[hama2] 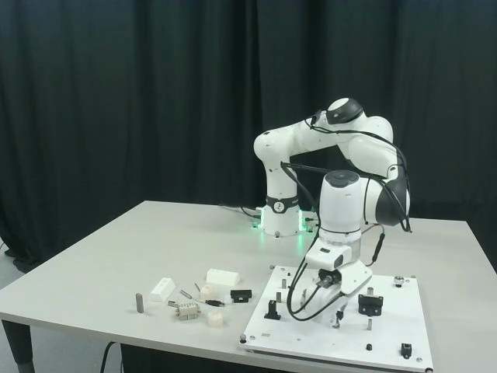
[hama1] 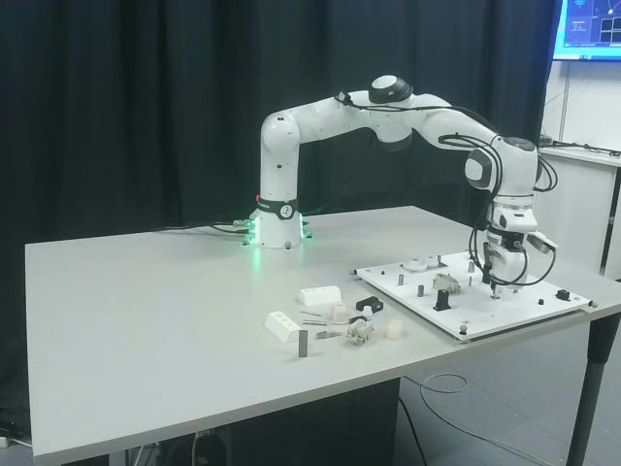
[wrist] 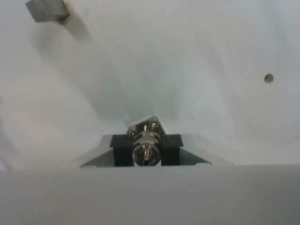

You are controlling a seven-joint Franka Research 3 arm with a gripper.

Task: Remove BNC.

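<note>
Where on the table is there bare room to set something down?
The table is bare between the arm's base and the loose small parts. It is crowded around those parts and on the white board under the gripper.

Even room light, black backdrop, wrist view soft, faint shadows

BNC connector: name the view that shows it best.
The wrist view: the BNC connector sits centred and close, between black blocks. In the first room view the end effector over the white board hides it. The second room view does not show it clearly either.
</note>
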